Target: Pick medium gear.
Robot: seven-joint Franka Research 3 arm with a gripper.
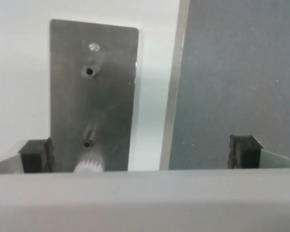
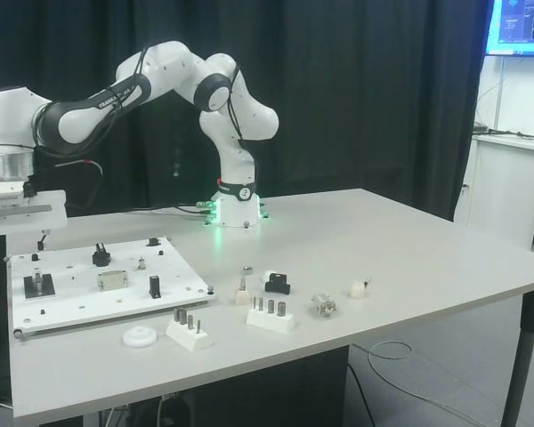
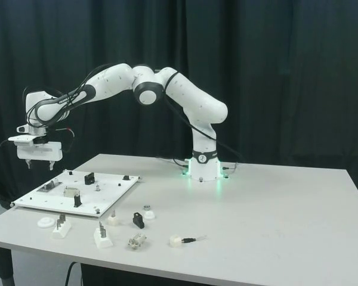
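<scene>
Closest to the wrist lens, a grey band of the arm's own housing hides whatever lies straight beneath. Just past it I see the claw spread wide, its two black fingertips far apart with nothing between them.

Below the claw lies a grey metal plate with small holes, resting on the white board. The medium gear sits on this plate, much nearer one fingertip than the other. I can see only a sliver of its white toothed rim above the housing band. It seems to lie flat, teeth facing outward all round and its axis standing up from the plate, though I cannot be sure with so little showing. It is round, so I cannot give it a long axis. I cannot pick it out in either room view.

From the room cameras, the claw hangs in the air above the board's outer end, fingers pointing down, touching nothing. The white arm reaches far out from its base.

Lower than the claw and well apart from it, a larger white gear lies flat on the grey table, just off the board's edge.
</scene>
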